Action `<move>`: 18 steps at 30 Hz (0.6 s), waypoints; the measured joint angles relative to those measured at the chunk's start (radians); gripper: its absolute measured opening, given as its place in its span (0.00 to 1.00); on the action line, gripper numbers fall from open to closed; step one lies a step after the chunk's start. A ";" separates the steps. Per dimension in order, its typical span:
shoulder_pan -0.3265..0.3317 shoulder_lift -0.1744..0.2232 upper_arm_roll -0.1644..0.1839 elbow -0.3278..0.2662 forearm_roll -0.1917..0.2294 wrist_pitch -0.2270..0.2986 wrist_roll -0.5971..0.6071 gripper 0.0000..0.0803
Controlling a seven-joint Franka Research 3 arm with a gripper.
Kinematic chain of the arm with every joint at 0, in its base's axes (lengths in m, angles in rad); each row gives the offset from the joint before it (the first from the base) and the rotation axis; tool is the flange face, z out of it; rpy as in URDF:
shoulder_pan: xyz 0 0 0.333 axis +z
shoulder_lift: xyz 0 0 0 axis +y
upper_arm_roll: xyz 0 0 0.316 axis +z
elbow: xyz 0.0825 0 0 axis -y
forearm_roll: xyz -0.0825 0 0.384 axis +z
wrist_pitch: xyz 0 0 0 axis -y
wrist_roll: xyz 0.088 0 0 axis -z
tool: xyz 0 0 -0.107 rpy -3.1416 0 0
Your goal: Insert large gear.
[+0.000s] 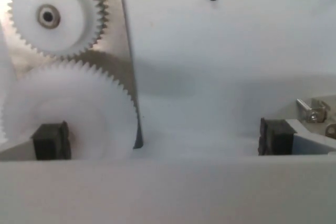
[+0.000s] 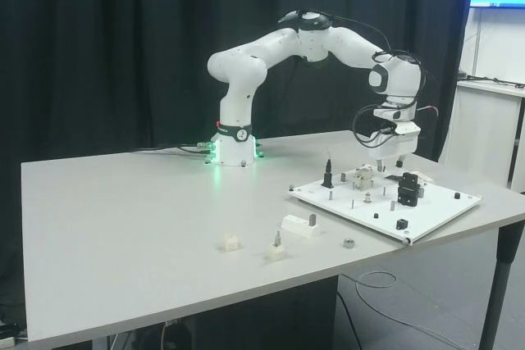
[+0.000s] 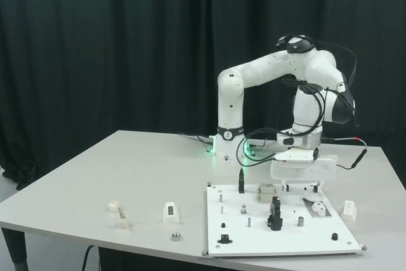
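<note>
Arm (image 3: 266,68): white, rounded glossy link shells, seven joints. Black bands at joint seams. Base (image 2: 233,143): black ring with small marking, green lights glowing around foot. Black cables (image 3: 311,103) loop from upper link down wrist to flange. Claw (image 1: 163,140): wide white body, two black ribbed fingertip pads (image 1: 51,141).

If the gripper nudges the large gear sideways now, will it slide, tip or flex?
The large gear looks like stiff white plastic, so probably no flex. Its teeth sit against the smaller gear, so a nudge likely turns both. Lying flat, it seems unlikely to tip.
</note>
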 joint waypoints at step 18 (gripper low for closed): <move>-0.007 0.001 0.008 -0.002 0.000 0.061 -0.033 1.00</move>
